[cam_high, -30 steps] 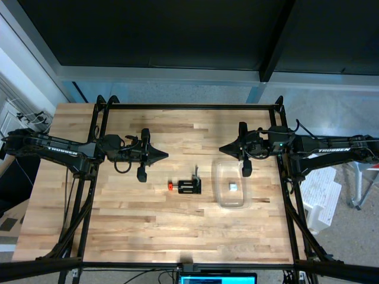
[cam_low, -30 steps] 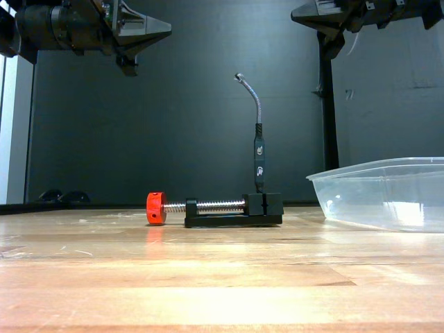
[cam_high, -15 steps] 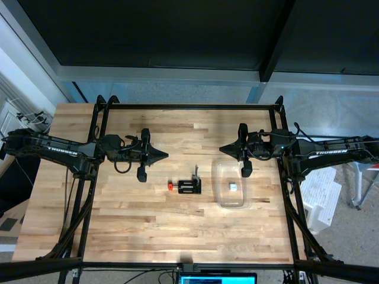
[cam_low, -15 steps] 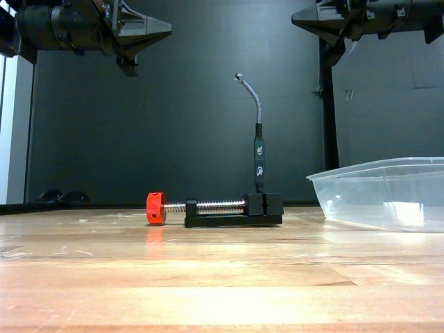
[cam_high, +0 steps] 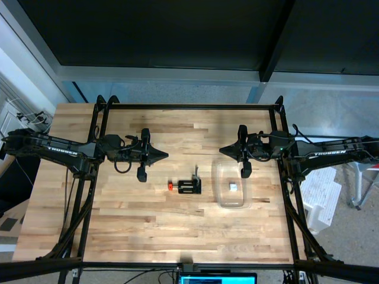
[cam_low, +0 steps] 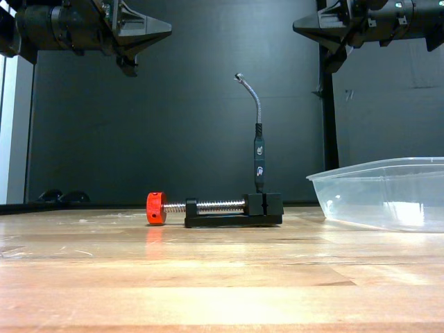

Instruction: Pick the USB-C connector and install on taskboard

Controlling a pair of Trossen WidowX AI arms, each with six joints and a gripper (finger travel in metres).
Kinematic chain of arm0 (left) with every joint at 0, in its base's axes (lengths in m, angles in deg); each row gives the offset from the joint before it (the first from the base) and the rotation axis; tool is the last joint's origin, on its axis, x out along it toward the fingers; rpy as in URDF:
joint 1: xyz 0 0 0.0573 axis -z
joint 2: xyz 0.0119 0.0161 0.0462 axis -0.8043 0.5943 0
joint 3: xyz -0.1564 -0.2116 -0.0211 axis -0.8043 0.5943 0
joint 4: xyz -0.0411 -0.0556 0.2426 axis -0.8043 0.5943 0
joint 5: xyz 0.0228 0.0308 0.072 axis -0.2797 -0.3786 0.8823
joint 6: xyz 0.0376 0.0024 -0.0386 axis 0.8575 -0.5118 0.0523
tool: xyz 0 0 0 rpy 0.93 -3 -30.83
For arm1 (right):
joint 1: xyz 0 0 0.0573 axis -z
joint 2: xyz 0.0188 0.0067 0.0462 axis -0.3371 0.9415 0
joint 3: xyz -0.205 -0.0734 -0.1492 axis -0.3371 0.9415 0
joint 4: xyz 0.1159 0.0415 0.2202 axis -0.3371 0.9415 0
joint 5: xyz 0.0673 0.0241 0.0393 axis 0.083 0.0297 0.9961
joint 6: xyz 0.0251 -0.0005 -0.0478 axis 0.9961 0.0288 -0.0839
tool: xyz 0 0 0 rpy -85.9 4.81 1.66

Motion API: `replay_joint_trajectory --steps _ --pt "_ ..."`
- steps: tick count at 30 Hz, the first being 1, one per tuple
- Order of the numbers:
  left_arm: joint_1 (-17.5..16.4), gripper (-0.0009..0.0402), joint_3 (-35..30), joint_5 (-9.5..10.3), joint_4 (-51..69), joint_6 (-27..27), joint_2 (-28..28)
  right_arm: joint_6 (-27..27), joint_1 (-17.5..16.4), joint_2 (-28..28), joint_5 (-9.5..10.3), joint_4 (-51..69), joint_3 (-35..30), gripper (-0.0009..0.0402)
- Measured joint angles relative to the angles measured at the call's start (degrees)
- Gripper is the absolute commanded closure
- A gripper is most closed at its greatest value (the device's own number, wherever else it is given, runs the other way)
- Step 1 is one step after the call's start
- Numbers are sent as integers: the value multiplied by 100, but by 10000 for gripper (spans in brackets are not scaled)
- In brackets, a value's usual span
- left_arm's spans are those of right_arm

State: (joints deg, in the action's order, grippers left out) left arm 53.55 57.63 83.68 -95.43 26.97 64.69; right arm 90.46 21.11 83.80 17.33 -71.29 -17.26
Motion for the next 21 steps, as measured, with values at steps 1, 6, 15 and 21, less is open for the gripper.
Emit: replay_joint_trajectory --steps 1,6,15,21 --pt "0 393 -2 0 0 0 0 0 0 0 0 0 9 393" --pt "0 393 0 -2 0 0 0 0 0 0 0 0 17 393" --pt "0 393 0 -2 0 0 0 0 0 0 24 0 -24 393" --pt "0 393 -2 0 0 0 0 0 -2 2 24 2 -31 393"
